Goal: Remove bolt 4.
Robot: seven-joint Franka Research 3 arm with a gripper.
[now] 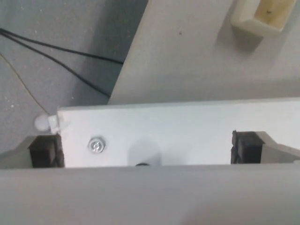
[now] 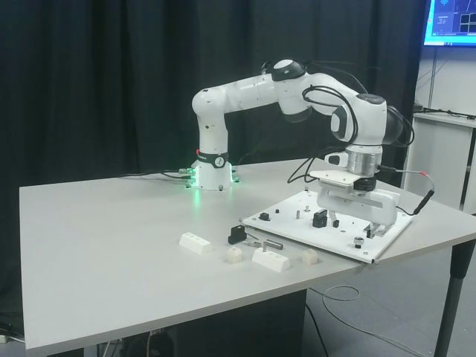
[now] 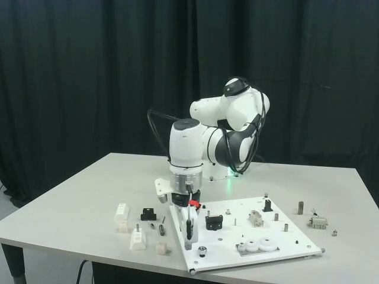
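A: Where's bolt 4?

B: I judge it's the small metal hex-head bolt (image 1: 96, 145) near the white assembly board's (image 1: 187, 136) corner. Likely rigid, light, slippery; grasp the head's flats.

A: The gripper (image 1: 145, 150)?

B: Spread wide, holding nothing, straddling the board's edge.

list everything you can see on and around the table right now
table: one, grey, carries all that follows
assembly board: one, white, at the table's front edge, under the gripper
bolt: one, grey, at a board corner, in the wrist view
small fittings on the board: several, black and grey, scattered across it
round parts: two or three, white, near the board's front edge
loose blocks: several, pale, on the table beside the board
small black part: one, among the loose blocks
cables: two, black, on the floor
curtain: black, behind the table
arm: one, white, bolted to the table
gripper: one, fingers wide apart over the board's corner
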